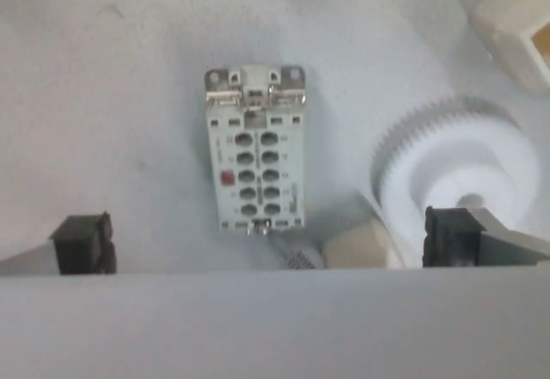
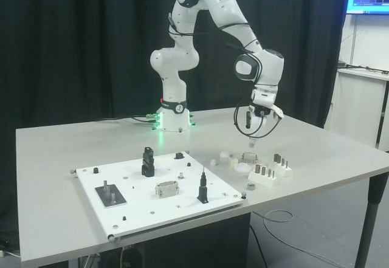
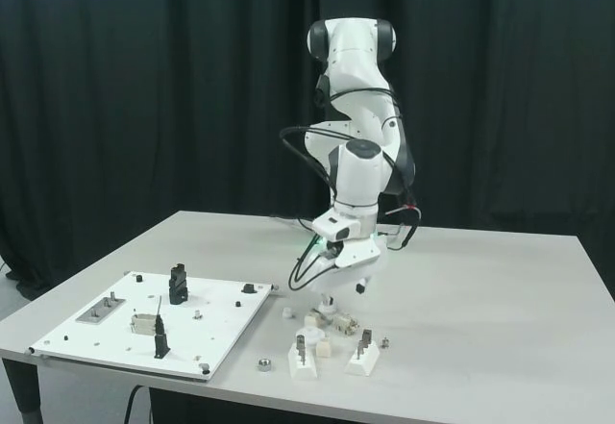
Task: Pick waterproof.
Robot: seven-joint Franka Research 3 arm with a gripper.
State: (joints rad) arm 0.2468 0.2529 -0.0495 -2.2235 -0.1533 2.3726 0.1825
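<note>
Gripper (image 1: pixel 266 241) hovers spread above waterproof connector (image 1: pixel 255 149).

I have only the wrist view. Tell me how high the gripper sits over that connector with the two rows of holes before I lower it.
Observer: The gripper hangs well above the connector, touching neither it nor the table.
Operator: Report what stands around it that I can't make out.
Observer: Two white peg blocks with upright pegs stand beside it, toward the table's front edge.
Operator: Check for another connector like it.
Observer: A similar one, the second connector, sits on the white board, well away from the gripper.
</note>
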